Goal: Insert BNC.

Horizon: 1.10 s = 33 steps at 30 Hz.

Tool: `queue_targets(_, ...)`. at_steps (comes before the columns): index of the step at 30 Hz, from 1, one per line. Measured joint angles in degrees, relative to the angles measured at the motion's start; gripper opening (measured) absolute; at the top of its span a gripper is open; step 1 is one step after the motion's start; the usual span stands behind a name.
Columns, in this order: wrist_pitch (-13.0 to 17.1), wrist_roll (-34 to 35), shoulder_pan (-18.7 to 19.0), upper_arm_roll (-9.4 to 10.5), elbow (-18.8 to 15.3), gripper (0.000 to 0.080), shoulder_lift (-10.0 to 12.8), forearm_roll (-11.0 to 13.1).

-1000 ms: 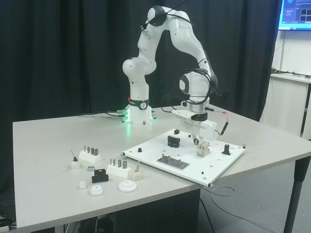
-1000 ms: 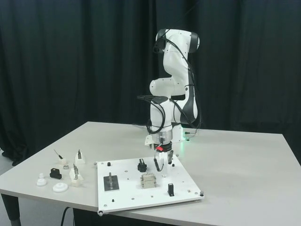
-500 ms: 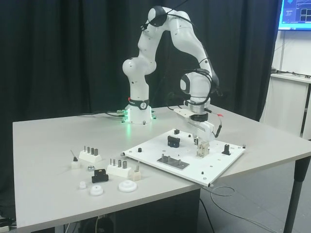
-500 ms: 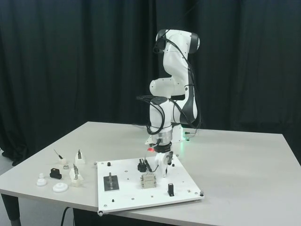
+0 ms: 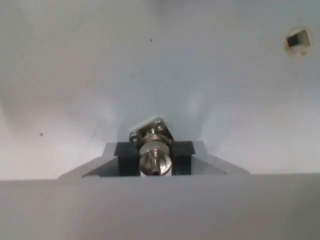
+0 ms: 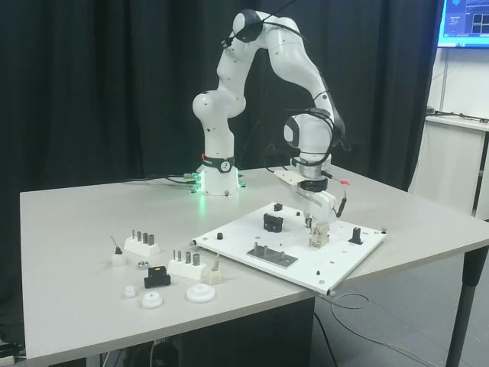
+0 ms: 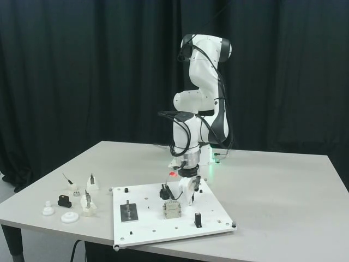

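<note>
Wrist has rotated since 1 s back; cable end swung round, arm low over white board [image 6: 336,260].
L to R on bench [image 6: 69,229]: loose fixtures [image 6: 164,264], board, jaws [image 5: 155,157] clamped on BNC [image 5: 153,156], which sits on its flanged socket [image 5: 152,130]. Step, as I judge: seating/twist-lock. Next: finish twist w/ downward press, then let go.

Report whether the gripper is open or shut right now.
Shut on the BNC connector: in the wrist view both black fingers press against its metal body, above the white board. Whether it is seated in a socket cannot be told.
</note>
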Motion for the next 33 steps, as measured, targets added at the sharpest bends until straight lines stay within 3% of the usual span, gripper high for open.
queue_targets(14, -0.93, 0.12, 0.1, -0.24, 0.32, 0.0131, -0.11, -0.05)
queue_targets(15, -1.06, 0.11, 0.1, -0.29, 0.4, 0.0328, -0.15, -0.05)
queue_targets(19, -2.19, 0.03, 0.2, -0.66, 0.95, 0.0328, -0.56, -0.17)
queue_targets(20, -2.56, 0.03, 0.24, -0.77, 1.1, 0.0657, -0.74, -0.25)
queue_targets(25, -4.76, 0.01, 0.54, -1.43, 2.08, 0.0657, -1.64, -1.08)
queue_targets(26, -5.26, 0.01, 0.67, -1.65, 2.28, 0.0773, -1.8, -1.37)
queue_targets(33, -8.7, 0.02, 1.44, -2.89, 3.81, 0.0793, -2.56, -2.63)
